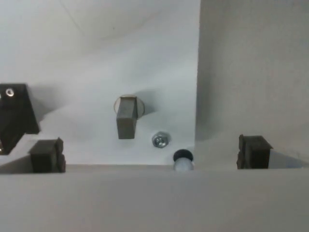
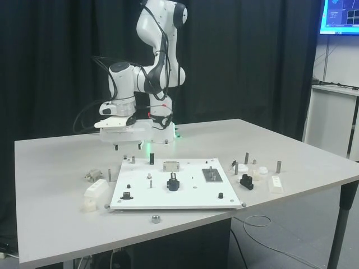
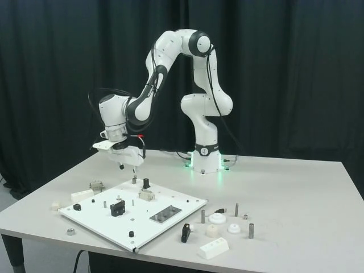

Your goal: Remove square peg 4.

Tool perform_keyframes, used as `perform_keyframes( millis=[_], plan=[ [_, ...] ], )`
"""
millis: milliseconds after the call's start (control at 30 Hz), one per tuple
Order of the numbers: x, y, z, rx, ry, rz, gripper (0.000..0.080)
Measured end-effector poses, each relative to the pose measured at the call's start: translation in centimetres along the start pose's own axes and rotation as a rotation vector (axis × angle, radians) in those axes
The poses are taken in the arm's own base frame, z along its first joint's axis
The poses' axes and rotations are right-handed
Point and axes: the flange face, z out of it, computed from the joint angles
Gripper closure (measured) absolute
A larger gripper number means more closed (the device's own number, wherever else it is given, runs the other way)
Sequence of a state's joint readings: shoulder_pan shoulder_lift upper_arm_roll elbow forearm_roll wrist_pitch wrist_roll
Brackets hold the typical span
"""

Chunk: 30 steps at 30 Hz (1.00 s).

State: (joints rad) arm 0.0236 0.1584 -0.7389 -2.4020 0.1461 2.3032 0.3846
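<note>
White arm (image 3: pixel 165 62) arched forward from its base, wrist bent downward; claw (image 3: pixel 126 166) pointing down with fingers (image 1: pixel 47 155) spread apart, holding nothing.

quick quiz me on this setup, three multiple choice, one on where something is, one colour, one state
1. Where is the square peg?
A lying on the grey table
B standing in the white board
C between the fingers

2. What colour is the light at the arm's base?
A white
B black
C green

3. How is the gripper?
A open, holding nothing
B shut on the peg
C shut on a nut

Answers:
1 B, the wrist view shows it upright in a hole in the board.
2 C, both room views show a green glow there.
3 A, its fingertips stand wide apart with the peg beyond them.
</note>
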Motion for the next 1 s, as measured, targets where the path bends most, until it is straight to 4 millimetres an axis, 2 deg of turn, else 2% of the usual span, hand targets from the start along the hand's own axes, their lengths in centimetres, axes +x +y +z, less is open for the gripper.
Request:
perform_keyframes(
  millis=[400, 1000],
  plan=[
    [-1.0, 0.2, 2.0, 0.025, 0.003, 0.029, 0.0003],
    [-1.8, -0.6, 4.3, -0.02, 0.008, -0.025, 0.0003]
  ],
)
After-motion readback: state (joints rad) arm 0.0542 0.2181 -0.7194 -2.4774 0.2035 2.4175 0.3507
